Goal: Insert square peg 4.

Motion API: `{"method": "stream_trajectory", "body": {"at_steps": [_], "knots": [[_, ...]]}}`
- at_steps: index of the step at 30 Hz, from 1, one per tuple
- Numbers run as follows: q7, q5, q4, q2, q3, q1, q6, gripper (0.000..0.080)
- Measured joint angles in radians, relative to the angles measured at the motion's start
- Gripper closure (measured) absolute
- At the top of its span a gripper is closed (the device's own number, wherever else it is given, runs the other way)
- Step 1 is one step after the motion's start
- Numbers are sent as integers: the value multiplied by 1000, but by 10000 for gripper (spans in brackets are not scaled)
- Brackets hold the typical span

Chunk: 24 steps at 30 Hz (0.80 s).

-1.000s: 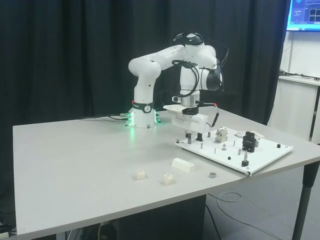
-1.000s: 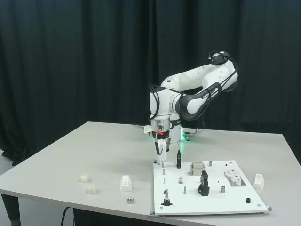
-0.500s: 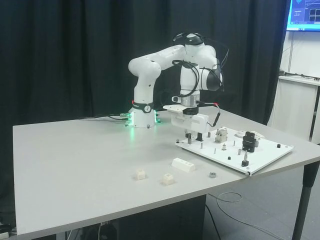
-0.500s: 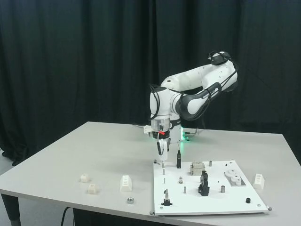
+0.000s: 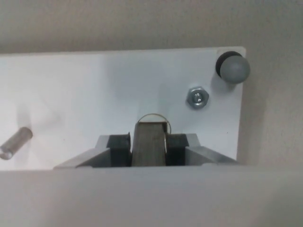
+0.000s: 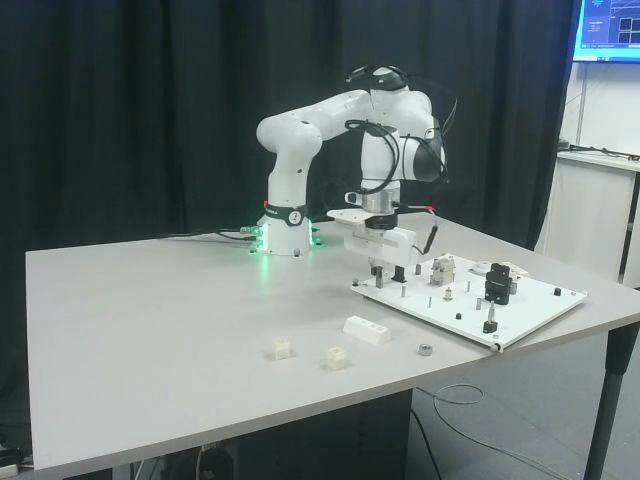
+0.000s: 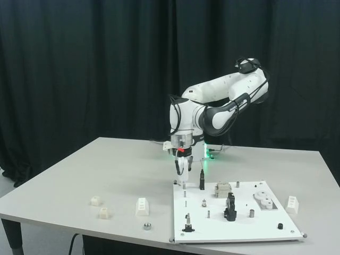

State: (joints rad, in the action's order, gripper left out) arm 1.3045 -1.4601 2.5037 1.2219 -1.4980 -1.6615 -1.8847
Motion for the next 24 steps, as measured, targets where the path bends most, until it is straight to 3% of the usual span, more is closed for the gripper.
{"method": "stream_trajectory", "body": {"at_steps": [24], "knots": [[95,18,8,0,6,-37,-35,648]]}}
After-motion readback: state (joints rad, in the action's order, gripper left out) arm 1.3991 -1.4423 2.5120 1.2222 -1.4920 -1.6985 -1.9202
